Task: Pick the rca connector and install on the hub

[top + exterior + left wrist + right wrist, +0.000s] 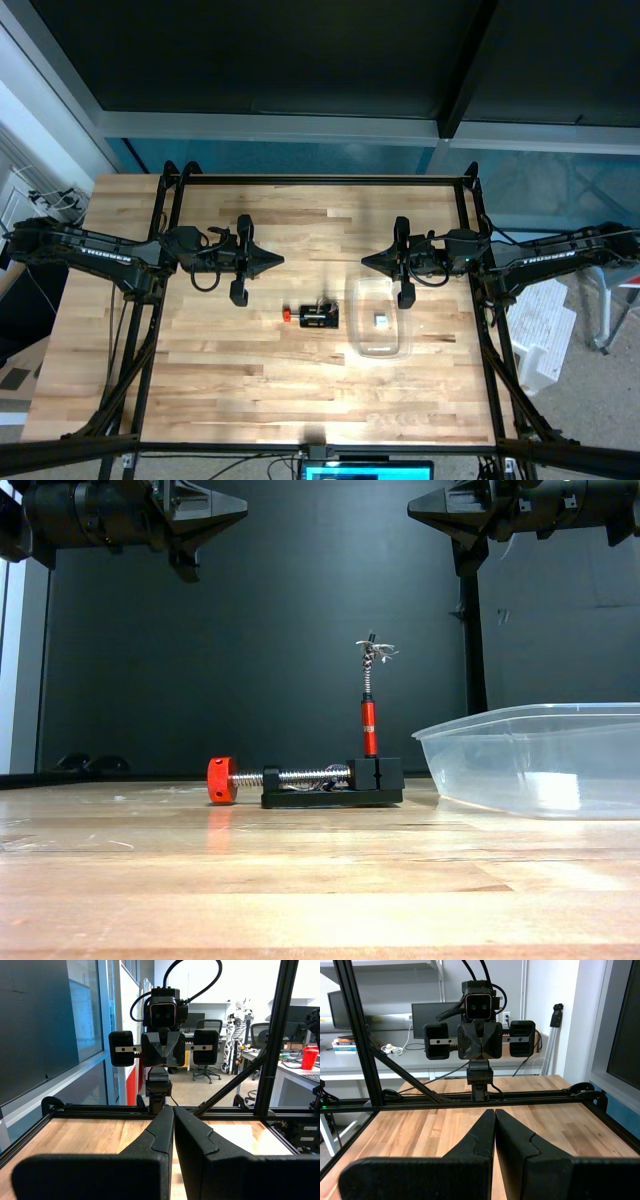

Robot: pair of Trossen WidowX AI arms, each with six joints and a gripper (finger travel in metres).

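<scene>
Clear tray (353,322) holds likely rca connector (382,320), nearer right gripper (364,262) than left gripper (282,261) (both clenched, hovering high); hub (320,317) beside tray, leftward.

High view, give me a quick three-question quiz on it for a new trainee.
1. True or false: the left gripper holds the hub.
2. Where does the small pale part lie? A in the tray; B on the hub; C in the right gripper.
3. Fill in: the hub's red end points toward the ___ arm.
Key: 1 false: both grippers are shut and empty, raised over the table, the left one beyond and left of the hub, the right one by the tray's far edge. 2 A. 3 left.
</scene>
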